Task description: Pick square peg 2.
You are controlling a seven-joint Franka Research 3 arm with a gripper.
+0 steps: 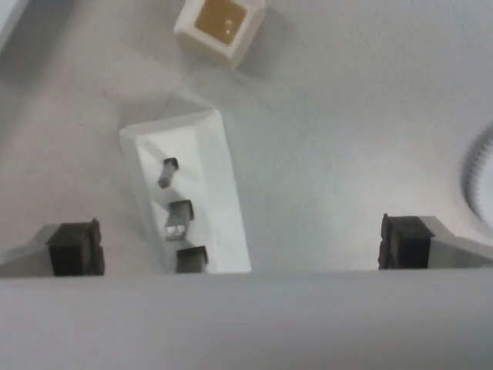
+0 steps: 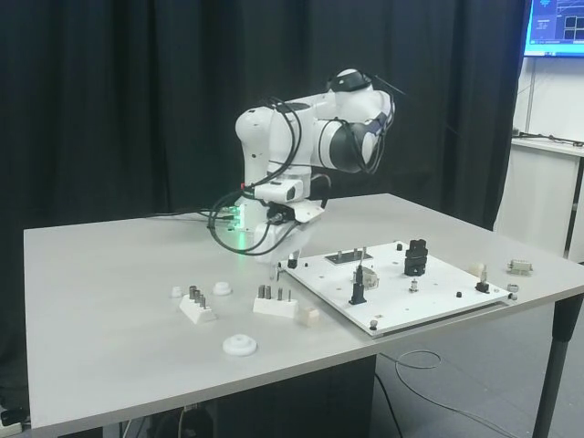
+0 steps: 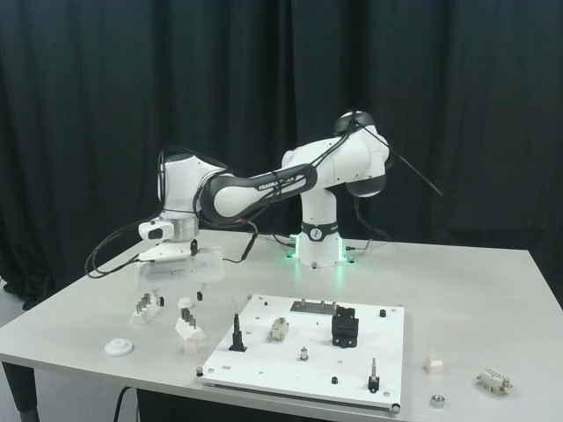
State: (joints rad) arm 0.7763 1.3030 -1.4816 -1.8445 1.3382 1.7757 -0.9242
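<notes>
A white wedge-shaped holder (image 1: 219,193) (image 2: 276,304) (image 3: 187,327) lies on the grey table and carries three dark square pegs in a row. The middle peg (image 1: 179,219) stands between a smaller one (image 1: 167,171) and one partly hidden by the wrist's edge (image 1: 191,258). My gripper (image 1: 239,247) (image 2: 285,264) (image 3: 174,288) hovers above the holder, open. Its black fingertips (image 1: 75,248) stand wide apart, and the holder lies nearer one finger than the other. Nothing is between the fingers.
A small white hollow cube (image 1: 221,27) (image 2: 310,316) sits at the holder's end. A second peg holder (image 2: 197,306) (image 3: 145,309) and a white gear disc (image 2: 239,345) (image 3: 118,347) lie nearby. The white assembly board (image 2: 429,306) (image 3: 352,365) with black fixtures lies beside them.
</notes>
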